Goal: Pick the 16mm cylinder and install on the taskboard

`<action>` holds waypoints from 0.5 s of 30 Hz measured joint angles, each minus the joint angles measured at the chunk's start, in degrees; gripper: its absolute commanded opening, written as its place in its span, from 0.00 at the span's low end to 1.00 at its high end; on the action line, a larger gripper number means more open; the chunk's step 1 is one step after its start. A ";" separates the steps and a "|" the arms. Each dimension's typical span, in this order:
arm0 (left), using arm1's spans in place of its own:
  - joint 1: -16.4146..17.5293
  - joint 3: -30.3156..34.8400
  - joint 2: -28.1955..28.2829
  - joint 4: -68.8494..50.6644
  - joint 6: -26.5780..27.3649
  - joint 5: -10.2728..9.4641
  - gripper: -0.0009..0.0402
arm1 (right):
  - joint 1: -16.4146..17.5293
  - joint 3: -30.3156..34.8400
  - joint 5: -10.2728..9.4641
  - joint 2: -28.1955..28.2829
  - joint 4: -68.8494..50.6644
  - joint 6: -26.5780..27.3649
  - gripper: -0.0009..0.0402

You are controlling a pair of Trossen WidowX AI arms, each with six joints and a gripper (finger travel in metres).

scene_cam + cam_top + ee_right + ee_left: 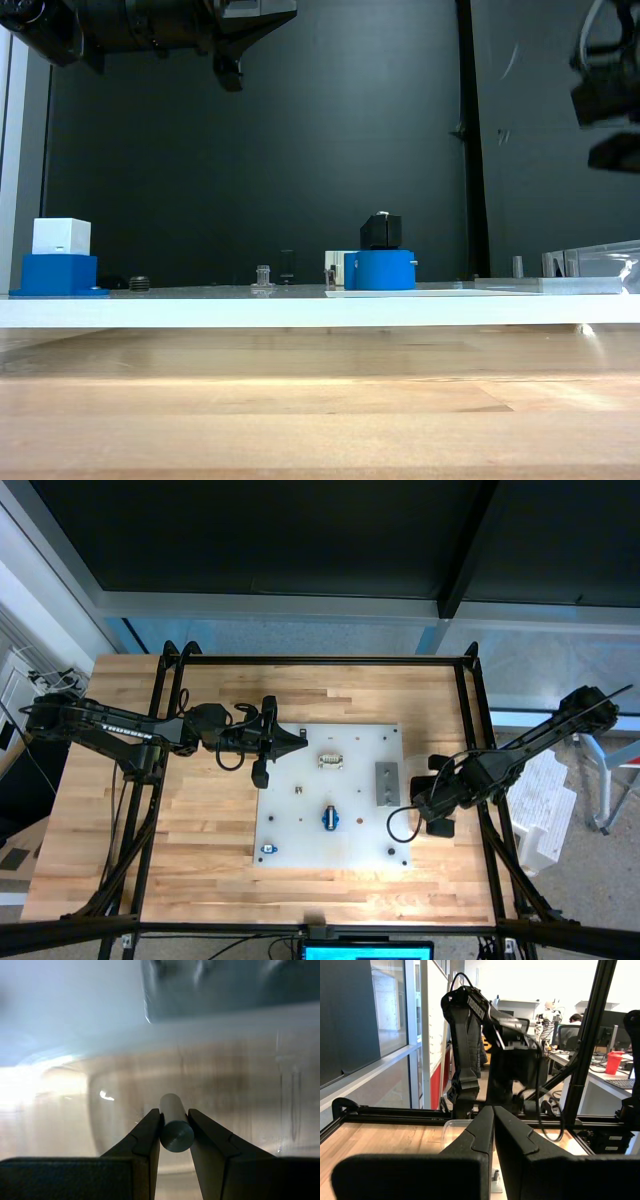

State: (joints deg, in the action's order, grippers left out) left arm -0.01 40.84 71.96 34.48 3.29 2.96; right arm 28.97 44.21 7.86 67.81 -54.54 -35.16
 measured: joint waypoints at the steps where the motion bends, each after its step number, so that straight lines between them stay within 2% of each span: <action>1: 0.00 0.00 0.00 0.02 0.00 -0.02 0.02 | 0.00 0.83 0.00 -0.44 -0.66 0.09 0.05; 9: 0.00 0.00 0.02 0.00 0.00 -0.02 0.02 | 0.02 6.71 -0.22 -1.46 -9.68 0.09 0.05; 15: 0.00 0.00 0.00 0.02 0.00 0.00 0.02 | 0.02 7.48 -0.46 -1.62 -9.99 0.09 0.05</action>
State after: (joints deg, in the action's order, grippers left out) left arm -0.01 40.84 71.96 34.50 3.29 2.96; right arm 28.99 51.68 7.40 66.19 -64.53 -35.07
